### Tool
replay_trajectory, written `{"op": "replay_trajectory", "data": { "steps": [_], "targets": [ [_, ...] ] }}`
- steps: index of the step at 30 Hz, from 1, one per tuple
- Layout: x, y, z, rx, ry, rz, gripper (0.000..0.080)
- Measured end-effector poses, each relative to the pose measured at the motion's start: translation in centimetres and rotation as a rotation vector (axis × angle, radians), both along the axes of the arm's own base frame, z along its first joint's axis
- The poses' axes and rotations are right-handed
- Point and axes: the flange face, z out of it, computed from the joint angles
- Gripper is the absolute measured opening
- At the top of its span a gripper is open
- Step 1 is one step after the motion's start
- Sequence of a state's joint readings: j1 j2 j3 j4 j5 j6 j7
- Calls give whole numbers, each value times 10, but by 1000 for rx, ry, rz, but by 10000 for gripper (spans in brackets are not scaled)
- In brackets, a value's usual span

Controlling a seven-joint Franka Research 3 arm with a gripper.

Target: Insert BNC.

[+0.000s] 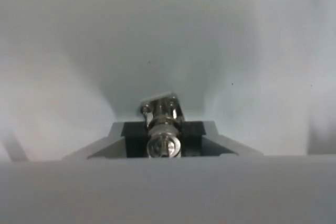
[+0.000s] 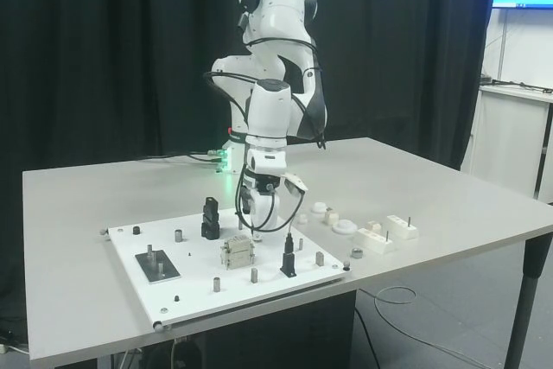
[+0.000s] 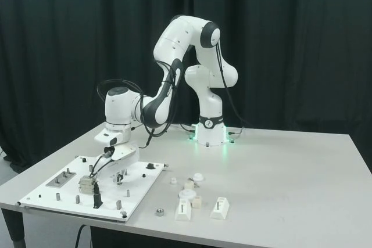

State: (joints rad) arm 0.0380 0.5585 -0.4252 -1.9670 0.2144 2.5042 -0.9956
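gripper (image 2: 249,224): low over the white board (image 2: 164,300), near the board's middle. whether its fingers are spread, pressed together or pinching the connector cannot be told; the wrist view is mostly blocked by a pale surface close to the lens.
bnc connector (image 1: 164,129): metal, seen in the wrist view directly under the wrist, seated in or against a black-lined bracket (image 1: 207,139). in the room views it is too small to pick out beneath the gripper.
orientation: long axis appears to run along the camera's line of sight, round end face toward the wrist, flanged base away from it. judged roughly upright on the board, though tilt cannot be confirmed.
stage: judged to be at or near seating; full engagement not verifiable.
risk 1: slight misalignment of the axis with its mate would cause the barrel to jam or cock sideways under downward push.
risk 2: bayonet lugs not lined up with their slots would stop travel short; pressing on could strain the bracket or shift the board.
risk 3: neighbouring black upright part (image 2: 208,219) stands just beside the gripper; sideways correction could strike it.
table (image 2: 449,196): grey; loose white parts (image 2: 386,233) lie well apart, toward its front edge.
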Motion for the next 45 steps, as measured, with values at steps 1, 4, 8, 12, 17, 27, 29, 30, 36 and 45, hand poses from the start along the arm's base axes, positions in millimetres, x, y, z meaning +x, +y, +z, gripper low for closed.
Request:
{"op": "replay_trajectory", "data": {
  "steps": [1,4,8,12,17,27,29,30,36,45],
  "targets": [
    [0,0,0,0,1,6,129],
    [0,0,0,0,3,29,129],
    [0,0,0,-1,6,62,129],
    [0,0,0,-2,8,91,129],
    [0,0,0,-3,12,130,129],
    [1,1,0,-8,20,227,129],
    [1,1,0,-9,21,240,129],
    [1,1,0,-9,21,245,129],
    [0,1,0,-12,22,279,129],
    [-1,2,0,-20,16,318,129]
  ]
}}
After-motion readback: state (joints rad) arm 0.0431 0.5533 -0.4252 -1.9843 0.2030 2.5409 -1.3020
